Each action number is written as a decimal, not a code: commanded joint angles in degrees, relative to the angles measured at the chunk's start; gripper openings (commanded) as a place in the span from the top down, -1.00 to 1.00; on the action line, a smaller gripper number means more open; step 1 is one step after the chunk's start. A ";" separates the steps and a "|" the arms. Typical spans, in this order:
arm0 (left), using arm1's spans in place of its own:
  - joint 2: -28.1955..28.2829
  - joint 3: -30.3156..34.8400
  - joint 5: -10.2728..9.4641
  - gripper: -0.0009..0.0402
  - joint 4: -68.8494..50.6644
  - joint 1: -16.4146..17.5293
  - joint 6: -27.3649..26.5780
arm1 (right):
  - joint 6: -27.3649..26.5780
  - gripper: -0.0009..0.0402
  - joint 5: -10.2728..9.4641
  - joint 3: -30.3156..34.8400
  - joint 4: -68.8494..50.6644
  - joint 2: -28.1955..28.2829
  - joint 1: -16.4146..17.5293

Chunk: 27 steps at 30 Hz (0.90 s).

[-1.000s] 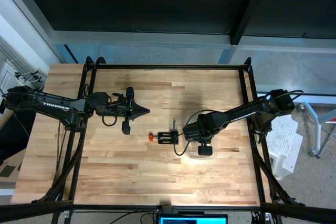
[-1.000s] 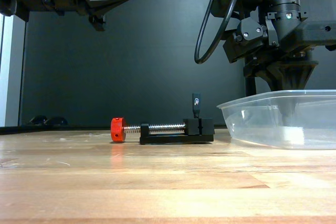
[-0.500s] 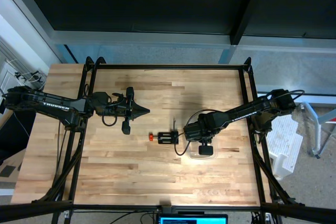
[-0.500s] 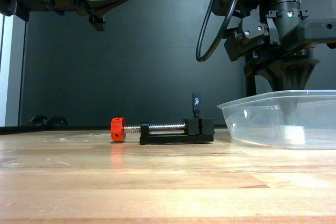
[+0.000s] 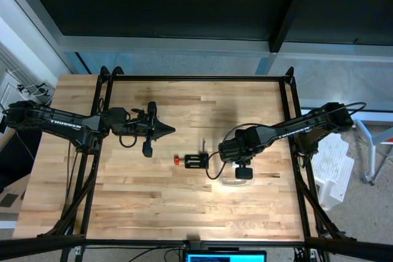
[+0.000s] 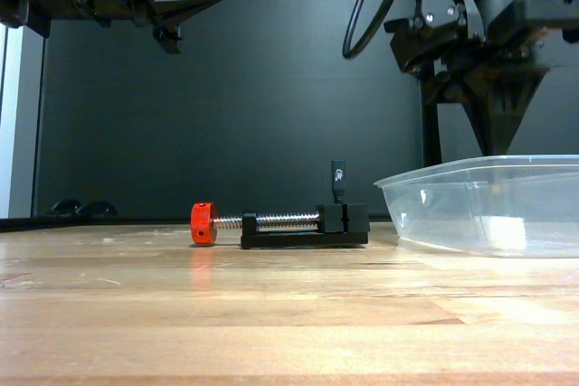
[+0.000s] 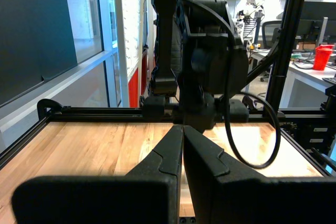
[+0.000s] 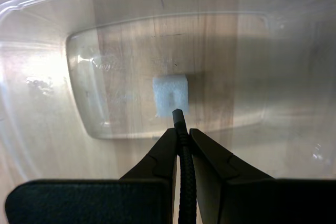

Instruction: Pick the USB-C connector and install on taskboard

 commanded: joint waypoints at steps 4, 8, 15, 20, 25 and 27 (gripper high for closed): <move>0.02 0.02 0.02 0.96 0.02 0.00 0.00 | 2.71 0.96 0.26 1.44 -2.16 -2.89 -0.09; 0.02 0.02 0.04 0.96 0.02 0.00 0.00 | 5.14 0.96 2.82 2.84 -5.03 -3.26 -0.11; 0.02 0.02 0.02 0.96 0.02 0.00 0.00 | 5.53 0.96 2.86 4.90 -6.45 -3.26 -0.11; 0.02 0.02 0.04 0.96 0.02 0.00 0.00 | 6.27 0.96 2.49 5.01 -6.32 -3.26 -0.11; 0.02 0.02 0.02 0.96 0.02 0.02 0.00 | 8.70 0.96 1.66 5.01 -5.33 -3.26 -0.28; 0.02 0.02 0.02 0.96 0.02 0.00 0.00 | 9.51 0.96 0.50 5.46 -5.09 -2.45 -0.46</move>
